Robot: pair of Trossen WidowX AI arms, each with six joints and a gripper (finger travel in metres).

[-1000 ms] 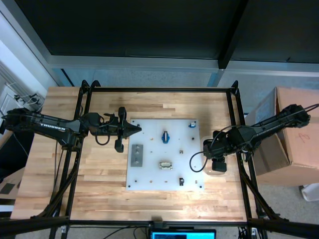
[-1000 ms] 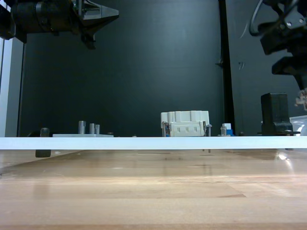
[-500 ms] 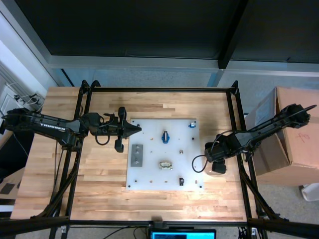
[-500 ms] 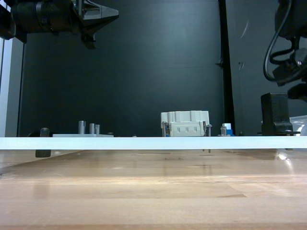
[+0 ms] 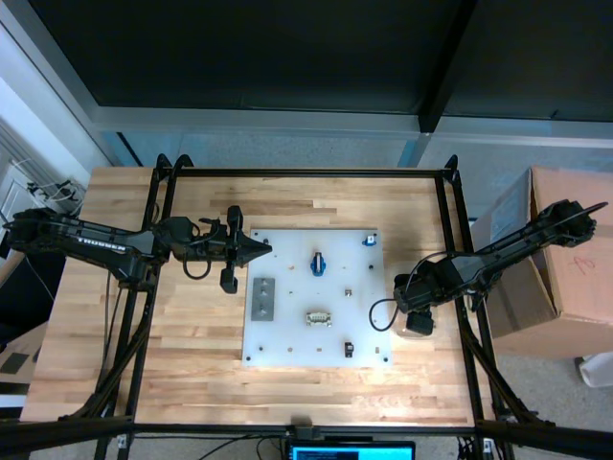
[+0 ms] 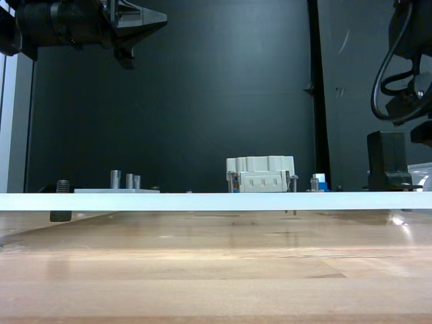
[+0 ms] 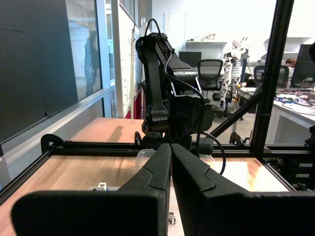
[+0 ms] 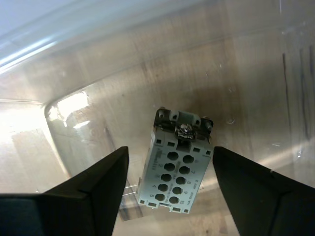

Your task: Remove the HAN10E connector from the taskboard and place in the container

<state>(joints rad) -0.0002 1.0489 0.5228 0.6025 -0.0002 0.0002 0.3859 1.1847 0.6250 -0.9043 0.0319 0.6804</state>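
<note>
While the right gripper (image 5: 418, 322) hangs low over the clear container (image 8: 236, 73), just off the right edge of the white board (image 5: 287, 335), its fingers (image 8: 98, 189) are spread wide. The connector (image 8: 177, 169) lies free on the container's floor between them, touching neither finger. Its face with two rows of holes is turned up toward the wrist camera, and a screw shows at one end. It sits slightly askew to the fingers.

The left gripper (image 5: 264, 249) is at the board's far left corner, pointing inward along the counter (image 5: 192, 383). The low view shows it well above the board. Its fingers (image 7: 157, 167) are pressed together with nothing between them.

A beige housing (image 6: 260, 174) stands upright on the board near its middle. A grey plate with short pegs (image 6: 125, 181) lies toward the board's left side, and a black block (image 6: 389, 162) stands near its right end.
</note>
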